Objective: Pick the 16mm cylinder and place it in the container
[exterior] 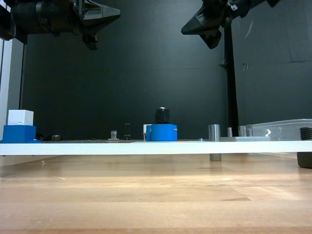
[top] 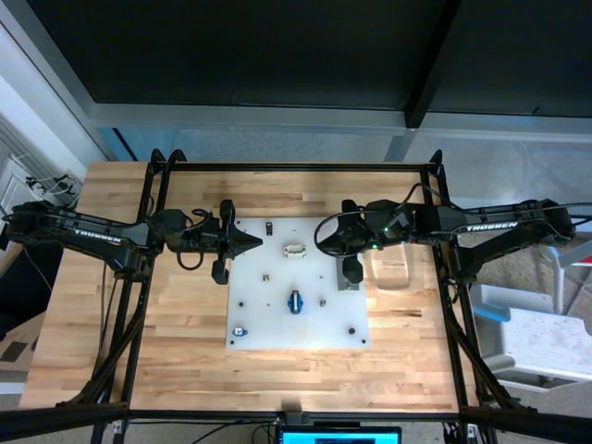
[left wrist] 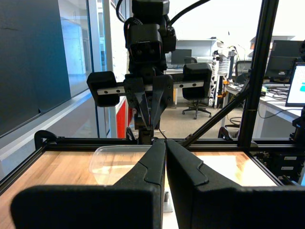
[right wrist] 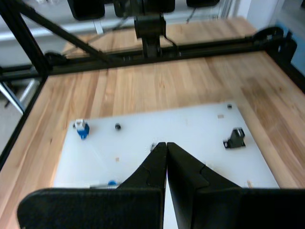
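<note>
The 16mm cylinder (top: 322,301) (exterior: 214,132) is a small silvery peg standing on the white board (top: 277,314), just right of the blue upright part (top: 294,302). The container (top: 393,268) (exterior: 282,128) (left wrist: 116,162), a clear shallow tray, lies on the wood off the board's right edge. My right gripper (top: 320,240) (exterior: 187,28) (right wrist: 166,145) hovers high over the board's far right part, shut and empty. My left gripper (top: 260,240) (exterior: 111,14) (left wrist: 166,143) hangs high over the board's far left part, also shut and empty. Neither touches the cylinder.
Another small silvery peg (top: 265,277) (exterior: 113,134) stands left of the middle. A grey plate (top: 294,250) lies at the board's back. A blue-and-white block (top: 240,331) (exterior: 20,126) and a black knob (top: 351,330) sit near the front. A black frame surrounds the table.
</note>
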